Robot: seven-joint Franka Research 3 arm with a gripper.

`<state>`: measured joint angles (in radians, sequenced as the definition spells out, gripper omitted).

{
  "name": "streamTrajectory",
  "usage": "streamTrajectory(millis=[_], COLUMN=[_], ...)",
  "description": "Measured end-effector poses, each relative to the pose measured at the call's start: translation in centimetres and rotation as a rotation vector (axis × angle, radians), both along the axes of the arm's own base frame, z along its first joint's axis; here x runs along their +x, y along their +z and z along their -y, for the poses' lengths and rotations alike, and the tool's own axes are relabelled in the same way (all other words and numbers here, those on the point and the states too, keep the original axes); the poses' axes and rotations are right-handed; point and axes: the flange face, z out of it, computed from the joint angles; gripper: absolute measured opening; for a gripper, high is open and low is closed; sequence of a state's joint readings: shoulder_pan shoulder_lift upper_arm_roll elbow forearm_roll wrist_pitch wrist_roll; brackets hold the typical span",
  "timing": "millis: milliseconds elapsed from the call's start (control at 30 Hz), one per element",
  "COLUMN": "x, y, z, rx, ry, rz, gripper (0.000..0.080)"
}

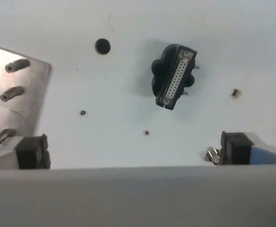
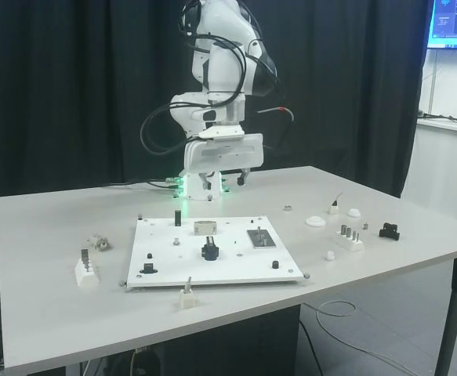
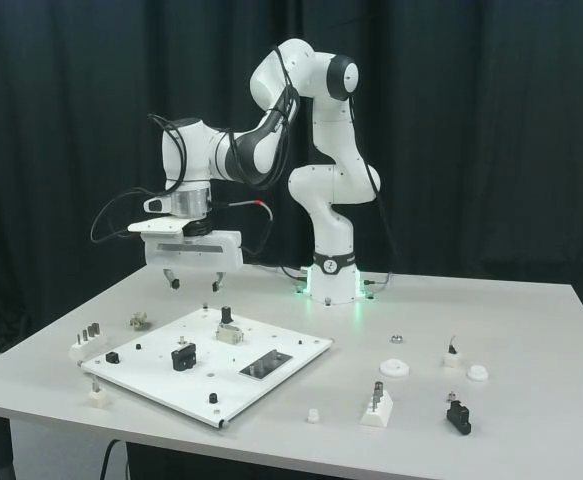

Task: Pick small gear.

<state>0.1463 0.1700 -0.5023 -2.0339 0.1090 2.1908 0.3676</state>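
Two fingers of the gripper stand wide apart with nothing between them. The gripper hangs above the rear edge of the white board, clear of every fixture, so you can judge it as a travel or survey pose, not a grasp.

Below it on the board the wrist view shows a black connector, a metal plate with pegs and a black round cap. No gear appears there.

Look for the small gear off the board, on the grey table. Several white round parts lie there, well apart from the board; you cannot tell which is the target.

Near them stand a white peg block and a black clip. Judge these as the likely obstructions.
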Motion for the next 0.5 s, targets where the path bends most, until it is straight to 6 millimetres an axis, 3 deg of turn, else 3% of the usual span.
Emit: streamTrajectory(millis=[500], x=[0.78], y=[0.83], z=[-0.2], rx=[-0.005], ry=[0.002], rz=[0.034], gripper=[0.08])
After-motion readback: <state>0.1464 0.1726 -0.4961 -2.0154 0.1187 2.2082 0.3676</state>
